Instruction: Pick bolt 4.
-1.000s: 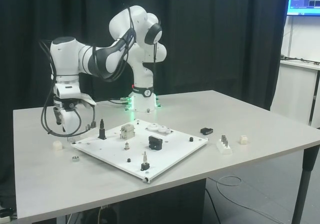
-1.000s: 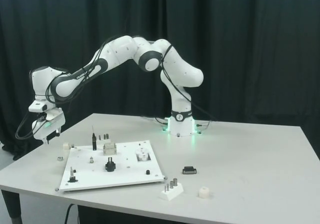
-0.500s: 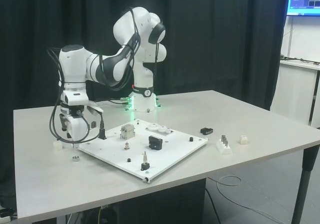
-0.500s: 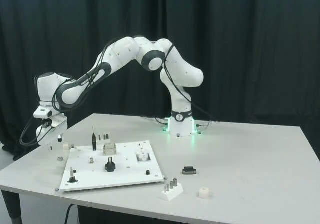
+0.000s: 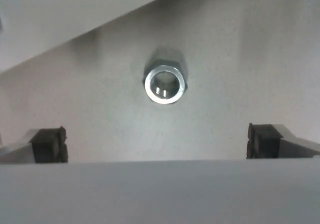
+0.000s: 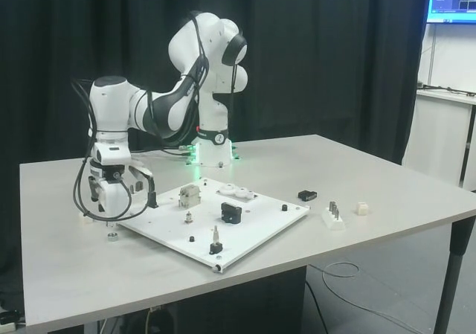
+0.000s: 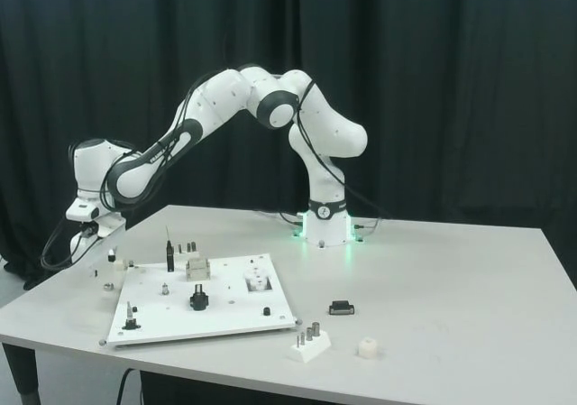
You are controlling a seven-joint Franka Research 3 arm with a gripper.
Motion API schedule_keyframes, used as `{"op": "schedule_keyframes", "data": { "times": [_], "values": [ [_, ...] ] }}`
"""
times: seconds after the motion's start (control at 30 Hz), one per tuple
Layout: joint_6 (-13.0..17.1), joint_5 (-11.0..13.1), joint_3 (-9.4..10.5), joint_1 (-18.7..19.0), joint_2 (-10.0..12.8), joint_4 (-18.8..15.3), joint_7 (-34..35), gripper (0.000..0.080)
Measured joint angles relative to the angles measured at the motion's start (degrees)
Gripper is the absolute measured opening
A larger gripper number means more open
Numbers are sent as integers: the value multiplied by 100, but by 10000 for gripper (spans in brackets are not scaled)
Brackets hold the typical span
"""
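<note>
2 fingertips of the open pincer (image 5: 157, 143) hang wide above a hexagonal nut (image 5: 165, 82) on the counter (image 5: 260, 54); center it, descend straight, then close.

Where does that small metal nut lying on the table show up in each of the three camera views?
Wrist view: the nut sits near the middle, ahead of both fingertips, on bare grey table.
First room view: the nut lies on the table under the gripper, off the white board's corner.
Second room view: the nut lies at far left, below the gripper.
Shared landmark: the white board's edge beside it.
</note>
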Motion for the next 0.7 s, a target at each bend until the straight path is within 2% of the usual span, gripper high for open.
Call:
{"op": "schedule_keyframes", "data": {
  "times": [0.23,0.7],
  "values": [
    [159,0,38,-3,0,-108,-20,800],
    [242,35,158,-32,0,-192,-59,800]
  ]
}}
